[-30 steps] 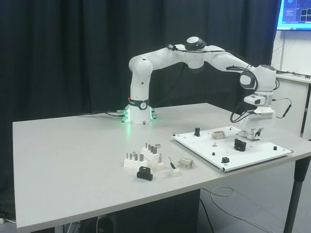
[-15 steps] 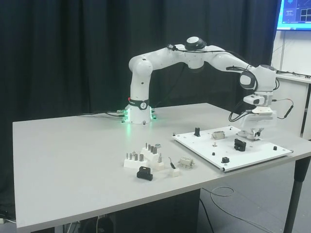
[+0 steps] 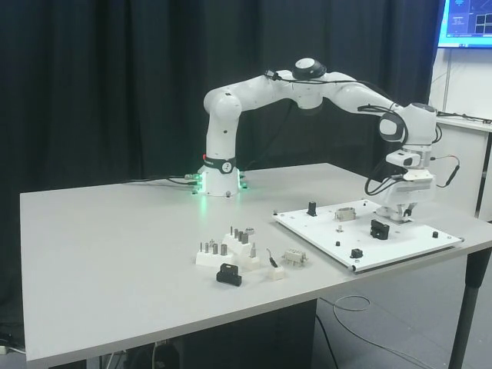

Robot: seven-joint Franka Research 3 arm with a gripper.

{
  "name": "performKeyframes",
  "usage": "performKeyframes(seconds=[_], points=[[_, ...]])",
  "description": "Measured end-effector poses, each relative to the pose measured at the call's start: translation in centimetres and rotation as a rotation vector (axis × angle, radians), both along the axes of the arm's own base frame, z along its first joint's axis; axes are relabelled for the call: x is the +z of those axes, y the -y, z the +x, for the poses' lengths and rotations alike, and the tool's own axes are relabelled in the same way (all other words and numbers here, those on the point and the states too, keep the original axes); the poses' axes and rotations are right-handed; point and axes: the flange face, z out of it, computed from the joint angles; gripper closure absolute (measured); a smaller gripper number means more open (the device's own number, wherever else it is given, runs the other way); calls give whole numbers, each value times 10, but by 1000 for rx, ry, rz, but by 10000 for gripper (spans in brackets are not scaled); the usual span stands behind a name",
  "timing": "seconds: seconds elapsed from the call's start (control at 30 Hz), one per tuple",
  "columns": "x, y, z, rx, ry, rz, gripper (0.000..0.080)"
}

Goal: Insert small gear.

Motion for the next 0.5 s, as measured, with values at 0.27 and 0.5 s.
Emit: performKeyframes(seconds=[0.27,0.5], points=[[-1,0,0,-92,6,0,664],[-1,0,-1,-61,6,-1,664]])
